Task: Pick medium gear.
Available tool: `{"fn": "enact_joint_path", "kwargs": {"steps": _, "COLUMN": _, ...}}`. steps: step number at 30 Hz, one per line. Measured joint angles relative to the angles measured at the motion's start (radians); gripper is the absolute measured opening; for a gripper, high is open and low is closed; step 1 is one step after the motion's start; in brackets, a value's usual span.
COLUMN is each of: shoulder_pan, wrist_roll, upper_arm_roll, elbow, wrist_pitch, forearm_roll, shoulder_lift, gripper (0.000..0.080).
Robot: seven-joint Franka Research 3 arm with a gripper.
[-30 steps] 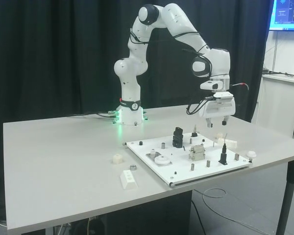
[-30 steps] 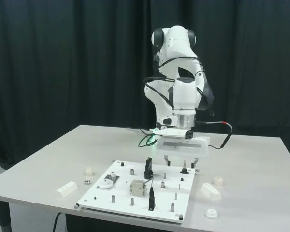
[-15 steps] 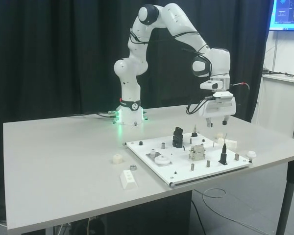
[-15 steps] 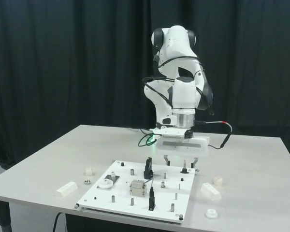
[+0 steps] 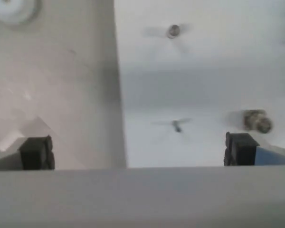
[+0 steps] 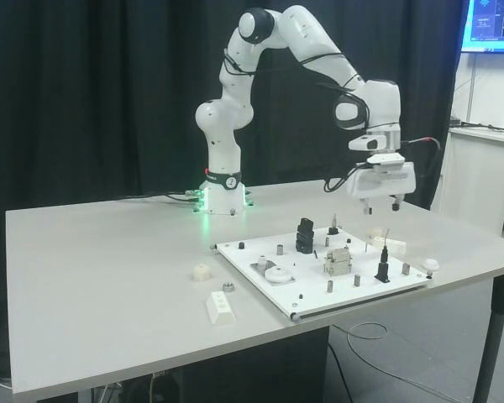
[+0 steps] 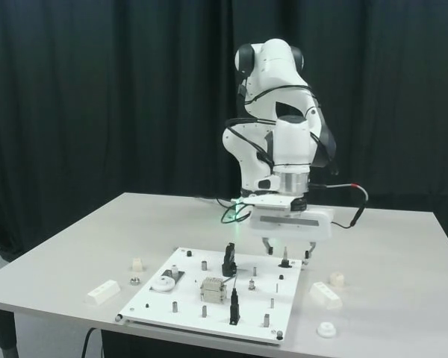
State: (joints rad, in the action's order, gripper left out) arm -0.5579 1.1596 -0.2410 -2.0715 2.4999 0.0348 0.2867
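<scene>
Surface: one grey table (image 6: 109, 277), my base bolted near its far edge with a green light (image 6: 203, 201) at the foot; one white board (image 7: 187, 309) lies at the front edge. Room: black curtain (image 7: 97, 97) behind on every side shown; one lit screen (image 6: 491, 25) and one white cabinet (image 6: 479, 168) beyond the table's end. Gripper (image 7: 289, 253): one, hanging over the board's far corner on the cabinet side, fingers spread wide with nothing between them; in the wrist view the two black fingertips (image 5: 36, 153) stand far apart, one over bare table and one over the board. Round white gear pieces, three: a large one (image 7: 163, 283) on the board near the edge away from my gripper; the medium gear (image 7: 336, 280), as best I can tell, on bare table just beside the board's edge below my gripper; one more (image 7: 326, 329) near the table's front corner. White blocks, two: one (image 7: 325, 294) just beside the medium gear, one (image 7: 102, 291) off the board's opposite edge. Small white piece (image 7: 137, 264), one, and small grey nut (image 7: 134, 280), one, both near that second block. On the board: upright black plugs, two (image 7: 228, 261) (image 7: 234, 307); grey box part (image 7: 211, 289), one; several short pegs, too small to count.
</scene>
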Motion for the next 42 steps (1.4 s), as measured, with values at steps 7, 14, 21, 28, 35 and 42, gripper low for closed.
{"fn": "enact_joint_path", "kwargs": {"steps": 7, "shoulder_pan": 0.0, "wrist_roll": 0.099, "upper_arm_roll": 0.037, "elbow": 0.058, "wrist_pitch": 0.03, "forearm_roll": 0.0, "shoulder_lift": 0.058, "gripper": 0.08}}
{"fn": "enact_joint_path", "kwargs": {"steps": 14, "shoulder_pan": -0.002, "wrist_roll": 0.221, "upper_arm_roll": 0.066, "elbow": 0.147, "wrist_pitch": 0.057, "forearm_roll": -0.001, "shoulder_lift": 0.157, "gripper": 0.08}}
{"fn": "enact_joint_path", "kwargs": {"steps": 21, "shoulder_pan": -0.011, "wrist_roll": 0.279, "upper_arm_roll": 0.071, "elbow": 0.236, "wrist_pitch": 0.064, "forearm_roll": -0.001, "shoulder_lift": 0.248, "gripper": 0.08}}
{"fn": "enact_joint_path", "kwargs": {"steps": 28, "shoulder_pan": -0.012, "wrist_roll": 0.319, "upper_arm_roll": 0.069, "elbow": 0.294, "wrist_pitch": 0.055, "forearm_roll": -0.004, "shoulder_lift": 0.302, "gripper": 0.08}}
{"fn": "enact_joint_path", "kwargs": {"steps": 35, "shoulder_pan": -0.01, "wrist_roll": 0.323, "upper_arm_roll": 0.062, "elbow": 0.353, "wrist_pitch": 0.019, "forearm_roll": -0.004, "shoulder_lift": 0.349, "gripper": 0.08}}
{"fn": "enact_joint_path", "kwargs": {"steps": 42, "shoulder_pan": -0.007, "wrist_roll": 0.323, "upper_arm_roll": 0.059, "elbow": 0.442, "wrist_pitch": -0.049, "forearm_roll": -0.004, "shoulder_lift": 0.41, "gripper": 0.08}}
